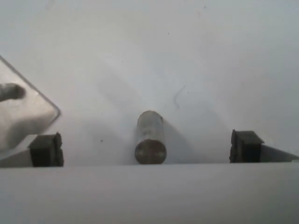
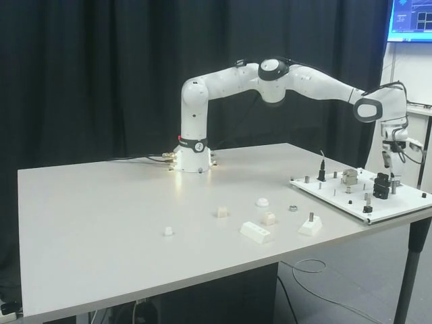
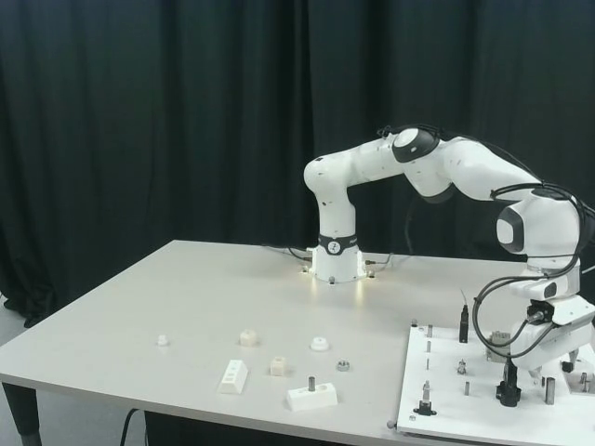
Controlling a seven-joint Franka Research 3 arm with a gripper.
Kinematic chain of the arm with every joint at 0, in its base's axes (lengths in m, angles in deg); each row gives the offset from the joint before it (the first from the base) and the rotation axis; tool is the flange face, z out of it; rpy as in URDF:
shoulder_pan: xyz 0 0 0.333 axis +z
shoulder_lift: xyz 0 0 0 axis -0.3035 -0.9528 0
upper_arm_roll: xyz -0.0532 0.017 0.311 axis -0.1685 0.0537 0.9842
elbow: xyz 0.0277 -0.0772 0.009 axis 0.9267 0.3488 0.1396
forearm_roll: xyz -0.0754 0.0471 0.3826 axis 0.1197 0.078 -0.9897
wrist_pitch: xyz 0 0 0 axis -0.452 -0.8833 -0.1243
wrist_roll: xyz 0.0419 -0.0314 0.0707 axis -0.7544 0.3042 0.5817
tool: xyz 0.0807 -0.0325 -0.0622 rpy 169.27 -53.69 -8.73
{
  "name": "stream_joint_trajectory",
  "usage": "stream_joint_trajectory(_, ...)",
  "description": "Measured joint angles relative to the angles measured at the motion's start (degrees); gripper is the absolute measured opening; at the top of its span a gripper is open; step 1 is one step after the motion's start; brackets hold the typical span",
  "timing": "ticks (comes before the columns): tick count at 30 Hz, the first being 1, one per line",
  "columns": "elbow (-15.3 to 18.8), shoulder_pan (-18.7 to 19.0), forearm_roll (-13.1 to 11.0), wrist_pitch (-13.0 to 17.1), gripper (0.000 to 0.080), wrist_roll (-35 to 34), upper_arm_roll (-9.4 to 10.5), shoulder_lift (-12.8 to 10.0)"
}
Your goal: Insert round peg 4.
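Closest to my wrist camera, spread fingers (image 1: 46,150) flank the round peg (image 1: 150,138), lower centre of frame, upright on the white board (image 2: 398,206). I judge I'm at the grasp step: descend, centred, then close.

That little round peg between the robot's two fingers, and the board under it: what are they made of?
The peg looks like dull grey metal, with a brushed sheen along its side. The board looks like smooth white plastic or painted sheet; which one is unclear.
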Motion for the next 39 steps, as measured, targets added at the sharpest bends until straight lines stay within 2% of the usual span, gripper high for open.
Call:
stream_joint_trajectory(21,0.00,0.02,-0.03,-3.24,0.0800,-0.85,-0.80,2.43)
stream_joint_trajectory(39,0.00,0.87,-0.35,-4.93,0.0800,-20.40,-0.88,3.61)
